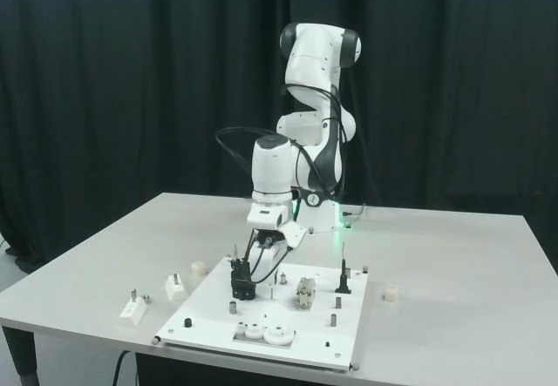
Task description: Insert square peg 1.
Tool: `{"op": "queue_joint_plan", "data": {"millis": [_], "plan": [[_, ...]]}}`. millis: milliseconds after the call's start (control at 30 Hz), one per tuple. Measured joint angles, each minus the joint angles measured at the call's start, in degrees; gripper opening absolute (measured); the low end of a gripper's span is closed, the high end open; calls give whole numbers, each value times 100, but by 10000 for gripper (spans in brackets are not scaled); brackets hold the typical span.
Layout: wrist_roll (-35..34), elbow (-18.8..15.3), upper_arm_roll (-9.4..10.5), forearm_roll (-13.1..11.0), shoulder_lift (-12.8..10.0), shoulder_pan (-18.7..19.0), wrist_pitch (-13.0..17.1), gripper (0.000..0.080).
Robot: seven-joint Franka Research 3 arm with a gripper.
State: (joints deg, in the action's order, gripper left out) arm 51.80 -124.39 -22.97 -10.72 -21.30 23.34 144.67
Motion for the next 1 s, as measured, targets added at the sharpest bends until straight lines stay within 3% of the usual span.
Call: {"op": "queue_joint_plan", "data": {"millis": [1000], "plan": [[0,28,41,-74,-12,-20,0,22]]}}
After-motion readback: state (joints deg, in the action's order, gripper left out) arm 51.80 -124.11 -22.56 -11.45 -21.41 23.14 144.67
